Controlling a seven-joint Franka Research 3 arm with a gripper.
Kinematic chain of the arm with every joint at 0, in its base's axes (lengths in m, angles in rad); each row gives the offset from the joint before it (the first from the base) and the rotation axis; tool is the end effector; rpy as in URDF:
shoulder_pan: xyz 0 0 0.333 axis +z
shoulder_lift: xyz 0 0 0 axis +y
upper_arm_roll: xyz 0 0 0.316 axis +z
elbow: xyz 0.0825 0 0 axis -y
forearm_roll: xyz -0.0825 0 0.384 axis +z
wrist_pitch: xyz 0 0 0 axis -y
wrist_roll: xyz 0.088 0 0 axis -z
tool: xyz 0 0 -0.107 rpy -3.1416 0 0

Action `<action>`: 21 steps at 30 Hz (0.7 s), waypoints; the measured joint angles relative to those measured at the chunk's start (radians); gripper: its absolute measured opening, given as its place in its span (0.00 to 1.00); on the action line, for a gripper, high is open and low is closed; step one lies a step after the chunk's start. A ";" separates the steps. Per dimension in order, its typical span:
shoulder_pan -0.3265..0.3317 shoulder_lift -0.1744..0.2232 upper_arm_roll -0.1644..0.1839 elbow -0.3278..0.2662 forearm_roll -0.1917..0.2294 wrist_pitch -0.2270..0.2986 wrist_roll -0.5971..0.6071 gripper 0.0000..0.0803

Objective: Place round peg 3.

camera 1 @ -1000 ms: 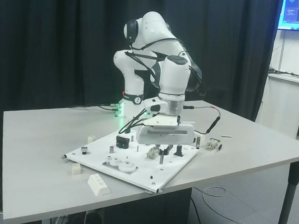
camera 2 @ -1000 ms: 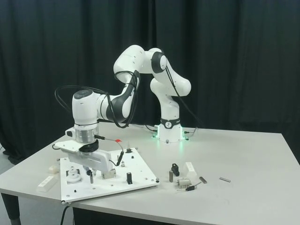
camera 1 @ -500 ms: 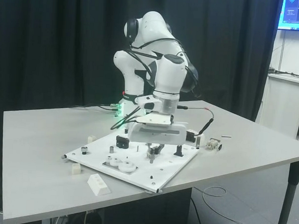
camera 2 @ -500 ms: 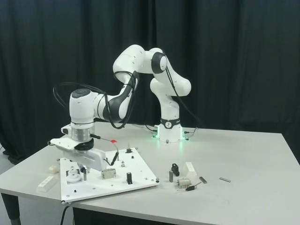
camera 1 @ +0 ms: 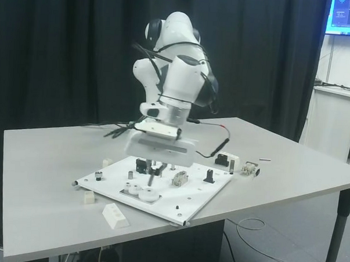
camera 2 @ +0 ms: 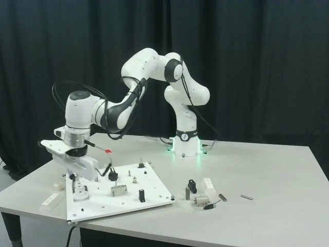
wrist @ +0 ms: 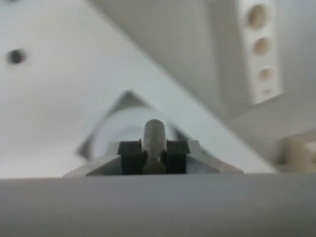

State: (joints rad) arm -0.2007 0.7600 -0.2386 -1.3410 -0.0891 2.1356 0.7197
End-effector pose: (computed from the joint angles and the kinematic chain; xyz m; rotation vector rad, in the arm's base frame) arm 0.6872 -0.2825 0.2903 2.5221 -1.4523 0.1251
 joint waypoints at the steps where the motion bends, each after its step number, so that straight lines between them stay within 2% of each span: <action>1: -0.001 0.000 -0.009 0.001 0.000 0.005 -0.006 0.13; 7: -0.020 0.001 -0.048 0.002 0.001 0.037 -0.024 0.13; 13: -0.062 0.007 -0.054 0.002 0.015 0.062 -0.068 0.13; 18: -0.098 0.016 -0.055 0.001 0.053 0.089 -0.123 0.13; 21: -0.118 0.023 -0.056 0.000 0.090 0.104 -0.162 0.13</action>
State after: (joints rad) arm -0.3183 0.7830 -0.2943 -1.3407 0.0012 2.2392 0.5575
